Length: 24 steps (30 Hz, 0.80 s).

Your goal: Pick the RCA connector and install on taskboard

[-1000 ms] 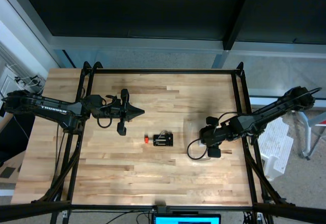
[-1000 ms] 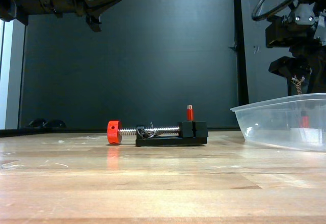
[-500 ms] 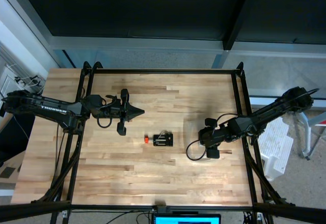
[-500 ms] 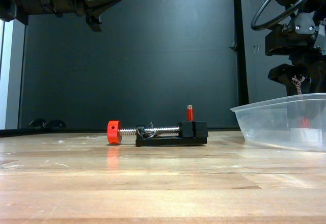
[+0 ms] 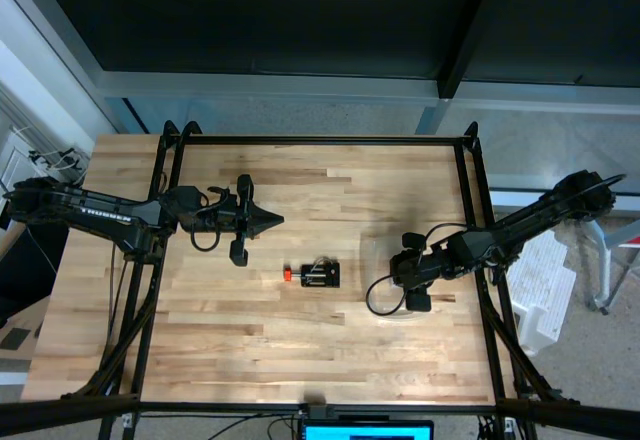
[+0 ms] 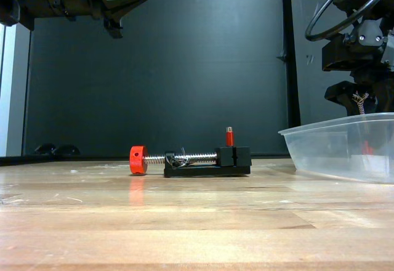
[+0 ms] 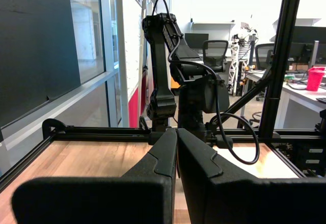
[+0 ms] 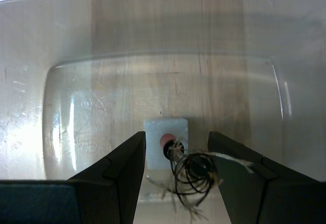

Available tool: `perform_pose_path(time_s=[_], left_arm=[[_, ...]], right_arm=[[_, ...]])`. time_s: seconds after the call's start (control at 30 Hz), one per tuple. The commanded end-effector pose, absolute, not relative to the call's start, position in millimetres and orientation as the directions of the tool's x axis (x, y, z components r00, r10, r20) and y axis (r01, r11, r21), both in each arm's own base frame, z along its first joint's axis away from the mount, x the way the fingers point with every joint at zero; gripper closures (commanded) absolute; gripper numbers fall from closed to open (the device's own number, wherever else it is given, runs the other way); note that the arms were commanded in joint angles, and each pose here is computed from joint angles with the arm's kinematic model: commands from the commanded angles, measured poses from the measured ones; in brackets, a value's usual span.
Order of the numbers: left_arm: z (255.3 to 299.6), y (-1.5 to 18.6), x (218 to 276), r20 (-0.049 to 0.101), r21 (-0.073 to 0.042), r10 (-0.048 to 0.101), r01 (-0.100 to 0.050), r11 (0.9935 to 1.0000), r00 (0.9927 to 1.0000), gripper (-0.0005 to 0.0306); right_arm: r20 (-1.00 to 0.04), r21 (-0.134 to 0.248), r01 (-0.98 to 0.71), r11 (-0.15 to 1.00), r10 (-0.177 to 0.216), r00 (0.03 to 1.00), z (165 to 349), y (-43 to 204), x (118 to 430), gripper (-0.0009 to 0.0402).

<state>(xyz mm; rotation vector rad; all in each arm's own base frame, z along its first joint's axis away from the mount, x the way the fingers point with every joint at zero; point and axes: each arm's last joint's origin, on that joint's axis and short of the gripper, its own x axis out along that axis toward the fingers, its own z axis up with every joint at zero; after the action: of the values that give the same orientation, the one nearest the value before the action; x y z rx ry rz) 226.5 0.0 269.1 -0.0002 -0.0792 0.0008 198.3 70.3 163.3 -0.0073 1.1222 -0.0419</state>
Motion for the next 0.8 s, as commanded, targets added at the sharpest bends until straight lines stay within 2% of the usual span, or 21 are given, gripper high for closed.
perform_pose_path(time_s=[0.03,0.3,0.8], left_arm=[[269.1,0.0,226.5,0.079,0.0,0.0,0.0,1.0,0.99687,0.03],[269.0,0.0,226.5,0.079,0.0,0.0,0.0,1.0,0.9969,0.03],[269.1,0.0,226.5,0.079,0.0,0.0,0.0,1.0,0.99687,0.03]], right_arm=[[-0.9,-0.027,0.029,0.999,-0.037,0.433,163.1,70.3,198.2,0.0224],[-0.9,-0.026,0.028,0.999,-0.036,0.434,162.5,70.4,198.0,0.0228],[-0.902,-0.02,0.024,1.0,-0.028,0.432,162.1,70.8,197.7,0.0312]])
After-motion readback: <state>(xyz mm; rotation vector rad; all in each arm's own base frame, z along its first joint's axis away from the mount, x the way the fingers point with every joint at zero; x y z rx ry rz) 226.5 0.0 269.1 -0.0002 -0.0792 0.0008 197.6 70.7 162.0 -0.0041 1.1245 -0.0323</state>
